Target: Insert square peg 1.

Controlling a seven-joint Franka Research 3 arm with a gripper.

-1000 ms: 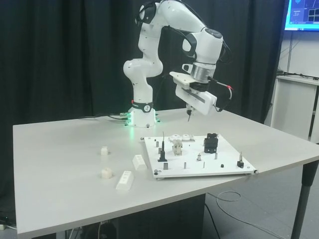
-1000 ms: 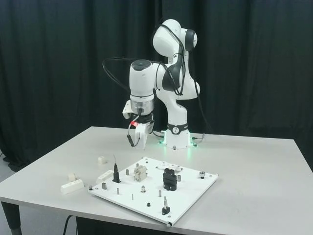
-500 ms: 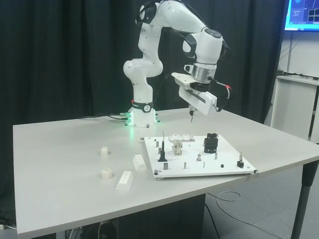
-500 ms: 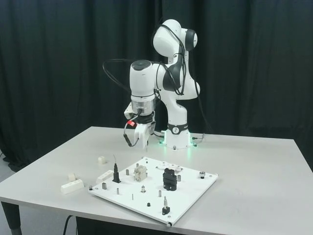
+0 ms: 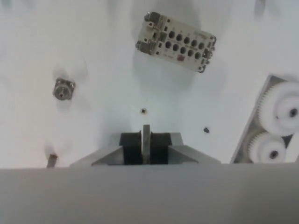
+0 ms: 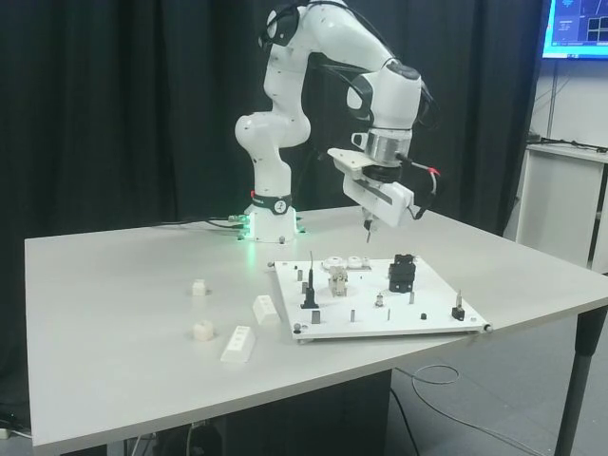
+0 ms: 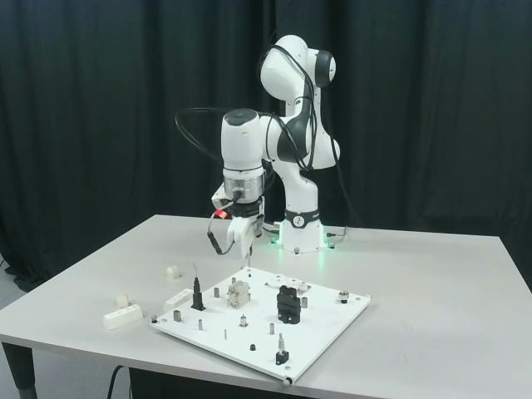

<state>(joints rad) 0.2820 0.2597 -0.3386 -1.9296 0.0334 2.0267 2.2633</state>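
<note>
Black curtains behind, grey tabletop [image 6: 114, 285] below. Pinched narrow in the claw [image 5: 145, 148]: thin grey square-section metal peg [image 5: 146, 139], held upright between black pads [image 5: 131, 148], tip downward. Hangs clear of the flat white assembly board [image 6: 432, 318], over its far edge near the arm's base, not touching anything. Just ahead of the peg tip in the wrist view, a tiny dark round fitting [image 5: 143, 111]; cannot tell whether that is the target hole. Farther out on the board: pale rectangular multi-pin connector block [image 5: 176, 42], small round metal socket [image 5: 63, 88], pair of white toothed plastic gears [image 5: 278, 128]. Likely risks: corners turned slightly against a square hole, so jams at the mouth; a descent slightly to one side, so lands on the board and slides in the pads or tilts; wrong opening chosen among several small ones.
</note>
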